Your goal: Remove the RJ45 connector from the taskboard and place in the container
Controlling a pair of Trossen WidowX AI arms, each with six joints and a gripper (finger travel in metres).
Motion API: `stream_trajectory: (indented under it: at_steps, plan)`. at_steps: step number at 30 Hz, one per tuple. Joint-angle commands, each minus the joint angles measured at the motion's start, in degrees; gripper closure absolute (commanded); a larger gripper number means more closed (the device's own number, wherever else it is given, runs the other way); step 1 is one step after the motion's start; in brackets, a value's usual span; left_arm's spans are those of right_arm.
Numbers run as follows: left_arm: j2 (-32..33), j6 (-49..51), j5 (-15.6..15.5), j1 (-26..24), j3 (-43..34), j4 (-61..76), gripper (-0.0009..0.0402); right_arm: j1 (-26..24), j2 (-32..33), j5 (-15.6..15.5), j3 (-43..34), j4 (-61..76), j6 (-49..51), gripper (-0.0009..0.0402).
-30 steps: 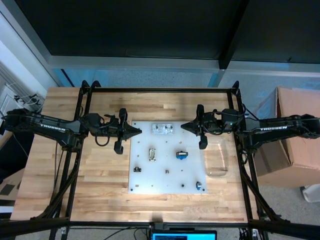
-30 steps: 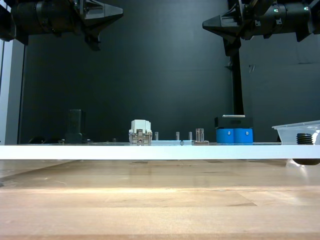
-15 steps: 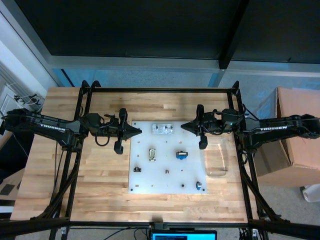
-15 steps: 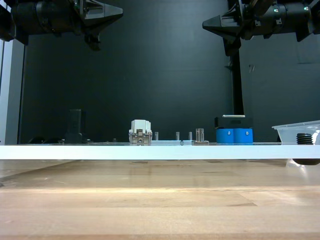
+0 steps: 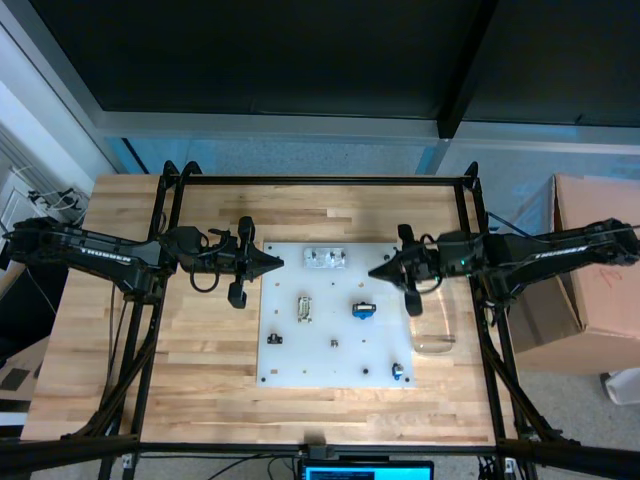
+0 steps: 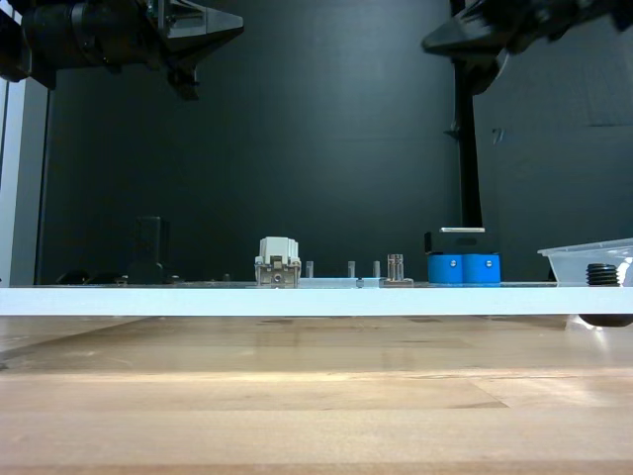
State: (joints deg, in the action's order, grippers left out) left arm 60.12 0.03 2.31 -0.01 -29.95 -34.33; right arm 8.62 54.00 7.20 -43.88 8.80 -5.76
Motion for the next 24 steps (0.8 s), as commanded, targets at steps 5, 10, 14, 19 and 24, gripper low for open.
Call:
stream_trajectory:
  at_steps: [5,10,14,19,24]
  plan:
    - [0.0,-0.02,0.02,0.0,0.0,0.0,0.0393,11.37,0.17,8.79,-8.35,19.78,-6.64,0.0394]
    - [0.0,-0.02,0.02,0.0,0.0,0.0,0.0393,17.75,0.55,12.7,-13.0,30.42,-12.7,0.0394]
    - [0.0,-0.02,0.02,0.0,0.0,0.0,0.0393,21.57,2.14,12.76,-15.96,36.35,-16.9,0.0394]
    - [0.0,-0.02,0.02,0.0,0.0,0.02,0.0393,24.87,5.27,12.48,-19.45,42.84,-20.2,0.0394]
    - [0.0,-0.02,0.02,0.0,0.0,0.0,0.0393,27.36,9.22,11.72,-23.67,49.22,-23.52,0.0394]
